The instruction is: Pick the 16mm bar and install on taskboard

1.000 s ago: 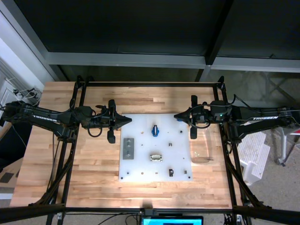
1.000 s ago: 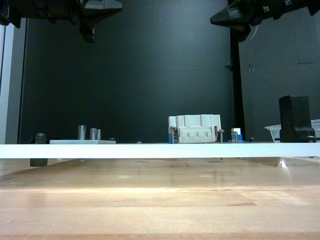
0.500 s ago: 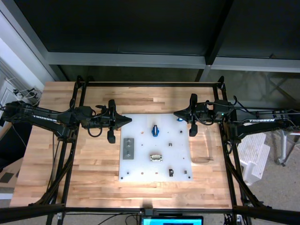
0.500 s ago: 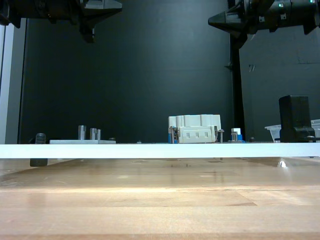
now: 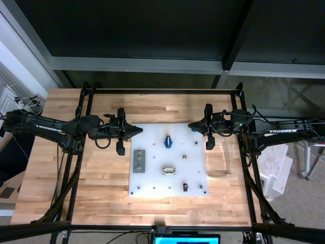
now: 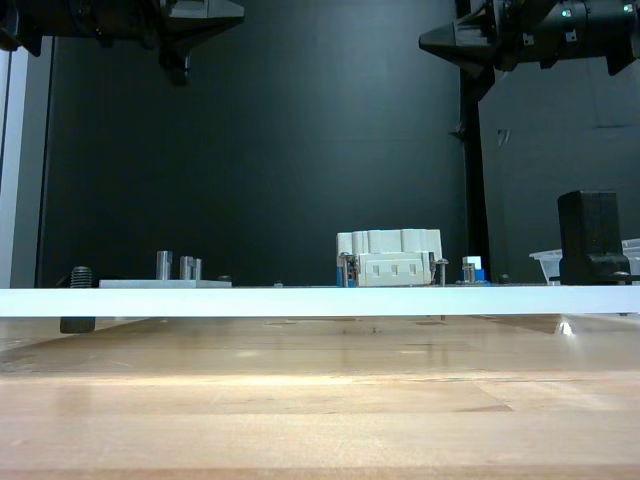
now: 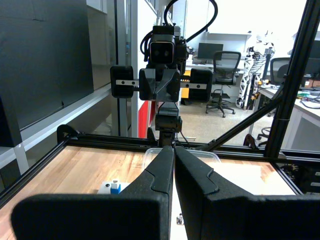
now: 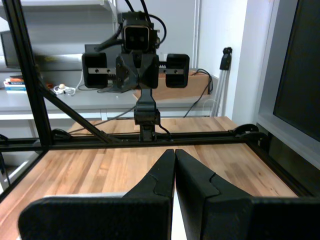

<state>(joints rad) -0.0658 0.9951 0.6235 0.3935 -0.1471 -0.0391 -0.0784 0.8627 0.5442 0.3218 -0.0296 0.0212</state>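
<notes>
The table (image 5: 101, 173) is varnished wood with a soft sheen. The board (image 5: 152, 152) is smooth, matt white plastic, and its plate (image 5: 139, 162) is dull grey metal. The left gripper (image 5: 138, 131) and right gripper (image 5: 191, 125), above the board's far edge, are matt black plastic. The tray (image 5: 219, 174) is clear, glossy plastic.

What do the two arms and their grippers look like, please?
The left arm and right arm are black, with white TROSSEN lettering and black cables at the wrists. The left gripper and right gripper, over the board's far corners, have black fingers tapering to a point. A green light glows on the right arm.
</notes>
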